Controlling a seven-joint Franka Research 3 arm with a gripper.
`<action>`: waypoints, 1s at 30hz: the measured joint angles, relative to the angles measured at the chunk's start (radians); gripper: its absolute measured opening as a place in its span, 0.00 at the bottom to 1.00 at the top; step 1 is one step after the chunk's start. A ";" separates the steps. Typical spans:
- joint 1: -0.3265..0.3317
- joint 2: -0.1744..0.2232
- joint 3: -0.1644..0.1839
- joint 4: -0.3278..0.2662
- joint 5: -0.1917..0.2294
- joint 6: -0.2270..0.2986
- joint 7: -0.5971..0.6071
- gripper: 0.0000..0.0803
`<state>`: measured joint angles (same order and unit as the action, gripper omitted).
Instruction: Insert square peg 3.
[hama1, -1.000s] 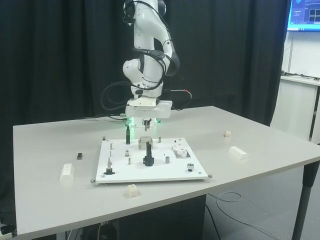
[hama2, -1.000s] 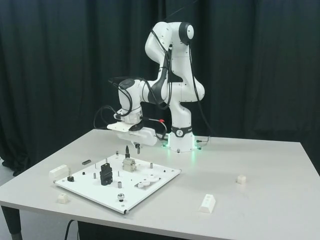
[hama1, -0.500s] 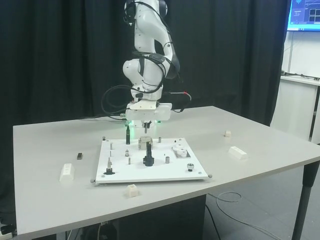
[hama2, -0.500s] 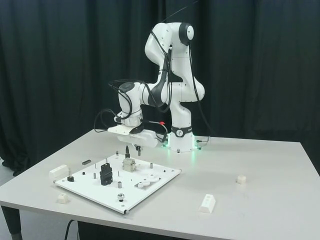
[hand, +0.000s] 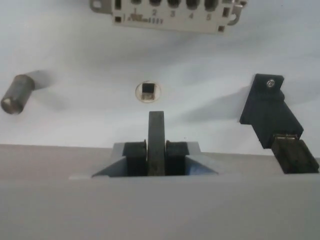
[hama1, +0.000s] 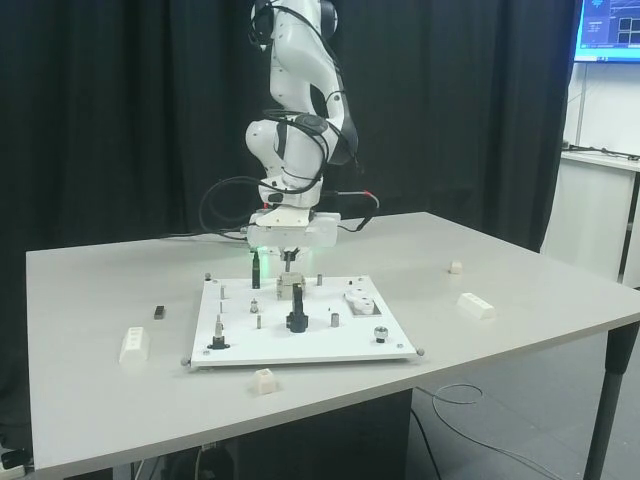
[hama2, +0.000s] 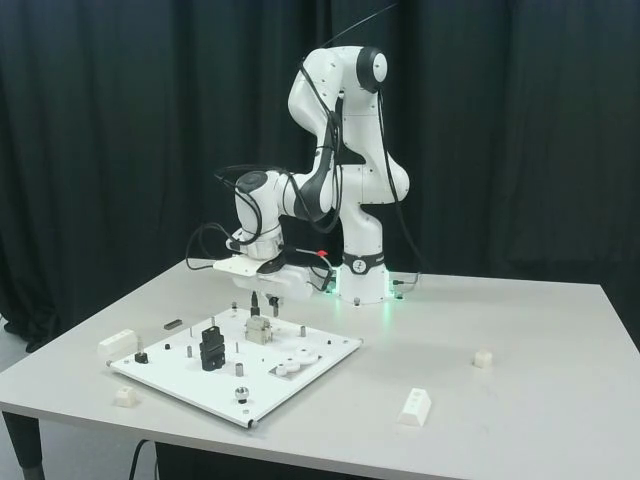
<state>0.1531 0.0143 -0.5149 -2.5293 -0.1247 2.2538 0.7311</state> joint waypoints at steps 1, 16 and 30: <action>0.000 0.002 -0.001 0.000 0.000 0.002 -0.002 0.09; 0.000 0.021 -0.008 0.000 0.017 0.025 -0.042 0.09; 0.000 0.032 -0.009 0.000 0.032 0.038 -0.062 0.09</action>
<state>0.1531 0.0462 -0.5237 -2.5294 -0.0924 2.2917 0.6690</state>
